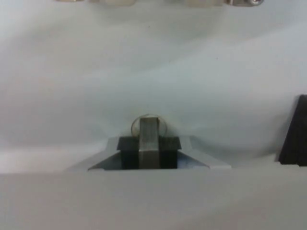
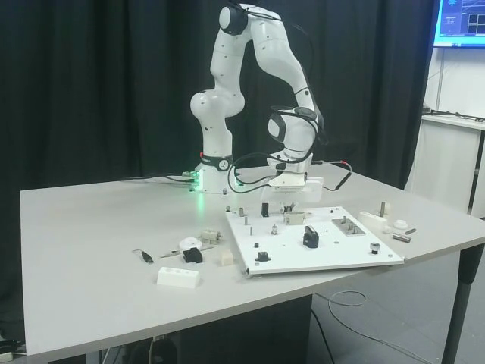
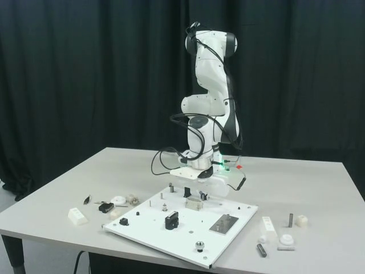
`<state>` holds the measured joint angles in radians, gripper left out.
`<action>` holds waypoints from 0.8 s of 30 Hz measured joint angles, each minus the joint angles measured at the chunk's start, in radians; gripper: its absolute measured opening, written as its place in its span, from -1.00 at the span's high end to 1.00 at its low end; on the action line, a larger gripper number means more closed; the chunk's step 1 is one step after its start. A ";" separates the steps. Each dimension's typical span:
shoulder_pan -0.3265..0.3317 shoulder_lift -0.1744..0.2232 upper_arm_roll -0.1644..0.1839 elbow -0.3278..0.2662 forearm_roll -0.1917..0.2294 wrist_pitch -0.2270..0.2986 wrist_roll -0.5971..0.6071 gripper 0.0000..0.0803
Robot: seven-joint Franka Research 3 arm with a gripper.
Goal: Remove square peg 3.
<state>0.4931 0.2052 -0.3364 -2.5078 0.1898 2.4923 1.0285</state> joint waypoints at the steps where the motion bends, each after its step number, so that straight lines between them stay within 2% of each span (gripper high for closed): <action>1: 0.000 0.000 0.000 0.000 0.000 0.000 0.000 0.81; 24: -0.009 -0.019 0.000 0.004 0.000 -0.031 -0.050 0.81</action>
<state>0.4838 0.1862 -0.3361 -2.5036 0.1898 2.4615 0.9785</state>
